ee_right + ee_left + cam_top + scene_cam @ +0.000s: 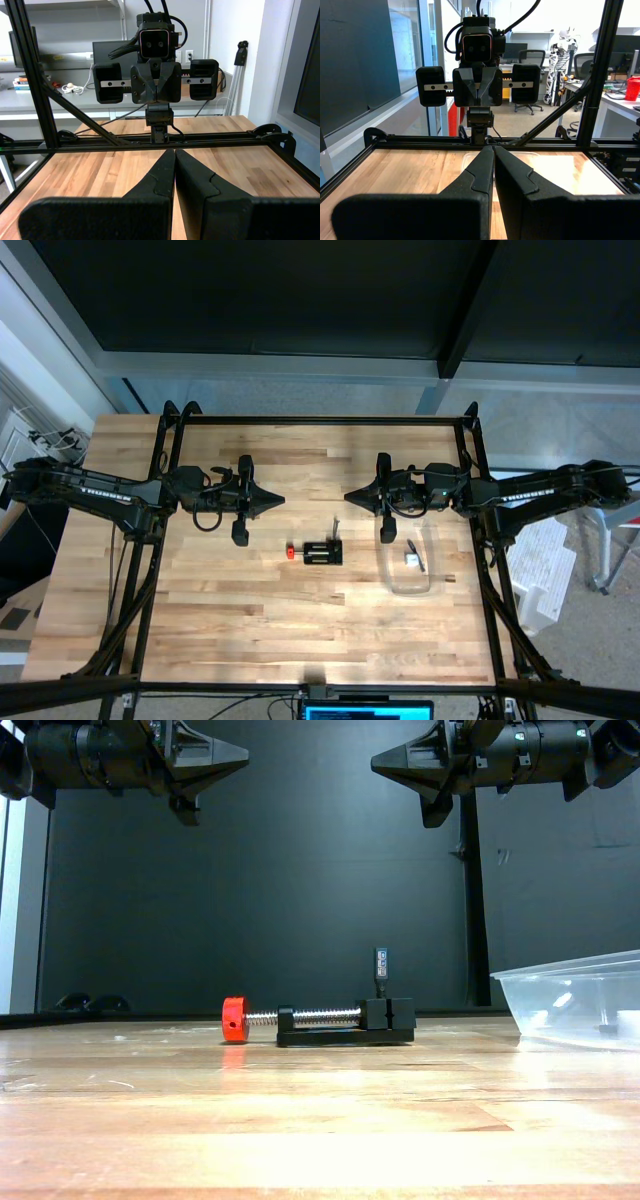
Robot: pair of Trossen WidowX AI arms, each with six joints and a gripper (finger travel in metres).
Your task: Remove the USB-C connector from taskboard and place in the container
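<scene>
The taskboard point(322, 553) is a small black block with a red-orange knob point(291, 552), lying mid-table; the low view shows it too point(345, 1020). A thin grey pin point(380, 970) stands upright at its right end. To its right sits the clear container point(395, 575). Inside it lies the USB-C connector point(416, 555), a thin dark stick, beside a small white block point(410, 561). My left gripper point(280, 501) hangs shut and empty above the table, left of the taskboard. My right gripper point(348, 497) is also shut and empty, facing it from the right, above the board's far side.
A black frame rail point(320, 421) runs around the wooden table point(250, 620). Both arms hover high over the surface in the low view, the left gripper point(245, 758) and the right gripper point(375, 762) tip to tip with a gap between them.
</scene>
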